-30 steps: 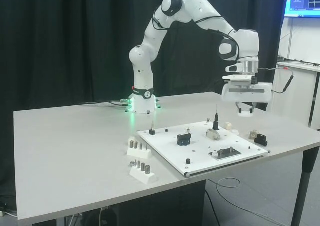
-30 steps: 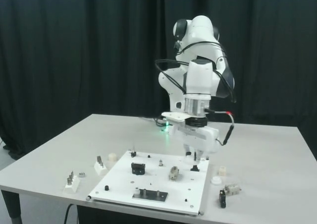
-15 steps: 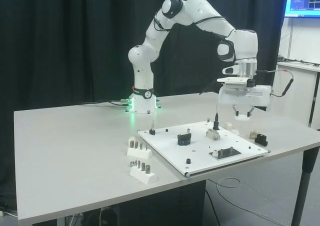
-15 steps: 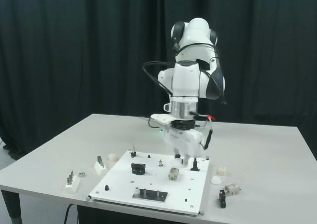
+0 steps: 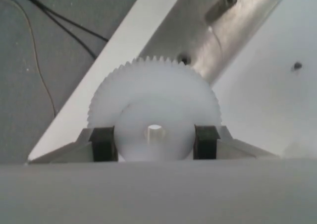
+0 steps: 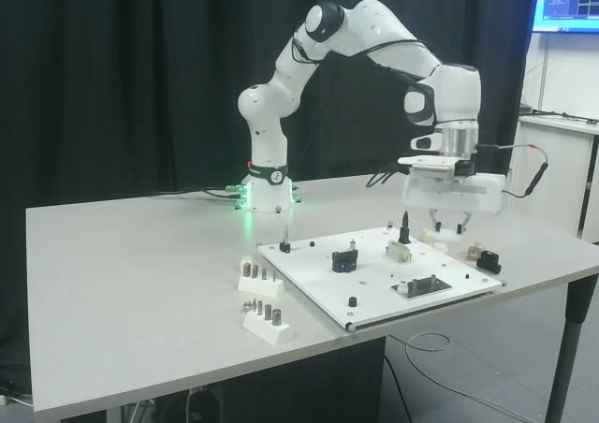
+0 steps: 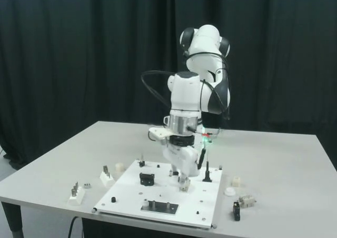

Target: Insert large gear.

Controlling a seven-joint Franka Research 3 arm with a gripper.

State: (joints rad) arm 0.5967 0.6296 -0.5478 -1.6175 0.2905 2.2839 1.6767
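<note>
Black curtains back the grey table point(image 6: 140, 255); 2 white holders point(image 6: 262, 301) sit well left of the pincer point(image 6: 447, 225); below it lies the white board point(image 6: 374, 278); its 2 fingers point(image 5: 104, 144) clamp the large gear point(image 5: 154, 110) between them.

Even, bright room light falls on the grey table point(image 6: 140, 264) against black curtains point(image 7: 79, 53), shadows stay soft, and the wrist view's lower band is a blurred, out-of-focus strip.
</note>
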